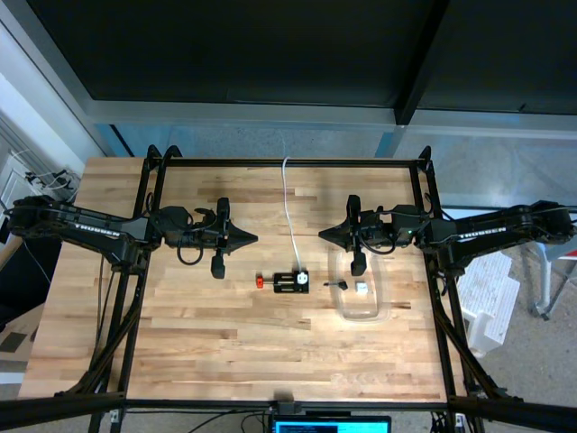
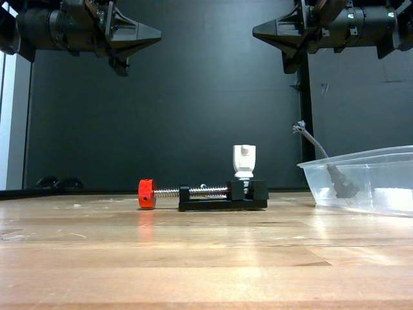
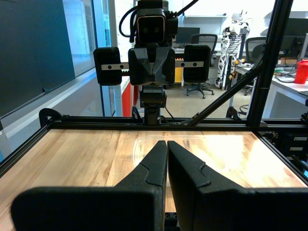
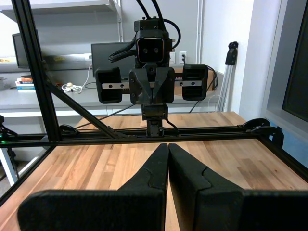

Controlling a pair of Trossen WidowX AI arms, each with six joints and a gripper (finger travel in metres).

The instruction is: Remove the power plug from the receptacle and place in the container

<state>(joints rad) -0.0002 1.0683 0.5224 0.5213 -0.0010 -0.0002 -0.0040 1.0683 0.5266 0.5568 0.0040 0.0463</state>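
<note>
The left claw (image 1: 251,238) is being held shut, fingers pressed together, high over the bench (image 1: 180,343). The right claw (image 1: 325,234) is being held shut likewise, facing it. Below the right claw, the power plug (image 2: 342,187) is being cradled inside the container (image 2: 368,160), a small black piece leaning on the clear wall, its braided stub pointing up. The receptacle (image 2: 244,161) is being gripped upright by a black clamp (image 2: 222,197) nearby.

The small black plug (image 2: 342,185) lies inside the clear tray (image 2: 381,169), leaning against its left wall (a short frayed tail pokes up over the rim). The tray sits right of centre. Near its left side, apart, the white outlet (image 2: 244,160) stands upright in a black clamp (image 2: 222,197), red knob (image 2: 147,194) pointing left, white cord (image 1: 290,207) running far.
</note>
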